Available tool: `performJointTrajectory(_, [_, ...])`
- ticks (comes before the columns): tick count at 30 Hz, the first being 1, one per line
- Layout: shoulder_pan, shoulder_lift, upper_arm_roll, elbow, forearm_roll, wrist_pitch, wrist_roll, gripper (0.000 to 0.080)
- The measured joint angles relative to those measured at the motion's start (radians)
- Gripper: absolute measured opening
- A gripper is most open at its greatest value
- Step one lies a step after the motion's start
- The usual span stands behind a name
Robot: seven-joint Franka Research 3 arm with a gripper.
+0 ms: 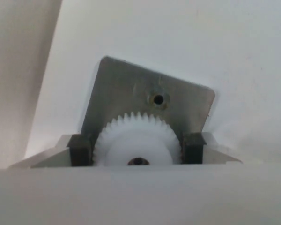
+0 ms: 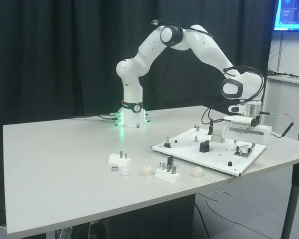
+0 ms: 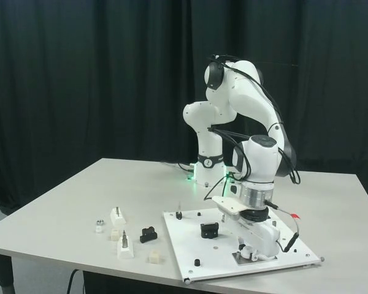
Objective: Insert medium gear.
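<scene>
In the wrist view a white toothed gear with a dark centre bore sits between two black finger pads. My gripper is shut on it. Just beyond the gear lies a grey metal plate with a small round socket, set in the white assembly board. From the first room view, the gripper hangs low over the board's near right corner. The second room view puts the gripper right above the grey plate.
A black block and small pegs stand on the board. Left of the board on the grey table are several small white holders and loose parts. The arm's base is at the back.
</scene>
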Motion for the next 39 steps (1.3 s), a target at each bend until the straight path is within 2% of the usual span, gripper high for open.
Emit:
performJointTrajectory(11, [-0.001, 0.001, 0.0, 0.0, 0.003, 0.001, 0.068, 0.0396])
performJointTrajectory(39, [-0.001, 0.011, 0.001, 0.001, 0.003, 0.011, 0.05, 0.0396])
